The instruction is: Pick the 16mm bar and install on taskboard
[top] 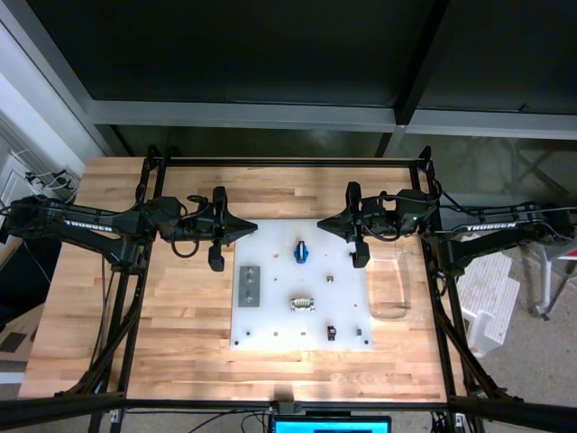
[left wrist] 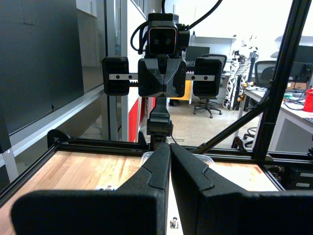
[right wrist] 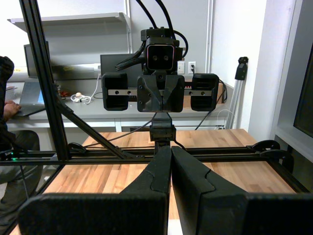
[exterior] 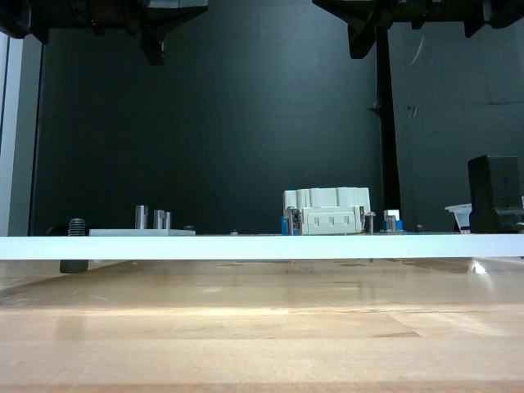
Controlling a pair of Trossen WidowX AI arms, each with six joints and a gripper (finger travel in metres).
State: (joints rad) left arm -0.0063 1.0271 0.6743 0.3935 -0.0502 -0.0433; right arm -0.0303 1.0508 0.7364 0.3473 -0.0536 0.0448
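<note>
left gripper (top: 249,227) sits up high over the far-left corner of the white task board (top: 270,334), nose pointing inward. its fingers (left wrist: 146,178) are pressed together with only a hairline between them, and there's nothing in the grip. right gripper (top: 323,225) mirrors it over the board's far edge, right of the middle, facing the left one across a gap. its fingers (right wrist: 198,183) are drawn tight together as well, and empty. from table height both hang well above the board, only their black undersides poking into view.

down on the board there's a grey block (top: 248,293) on the left side with short metal pegs (exterior: 141,217) standing upright on it. a blue part (top: 301,253) sits toward the far middle, a white connector (top: 303,304) near the centre, and a small black piece (top: 332,332) toward the near edge. a clear plastic tub (top: 389,287) rests just beside the board's right edge on the wooden table (top: 180,361), under the right arm.

the 16mm bar — neither gripper has it, that much is plain. whether it is one of those pegs on the grey block or lying in the tub, i cannot tell from these views.
</note>
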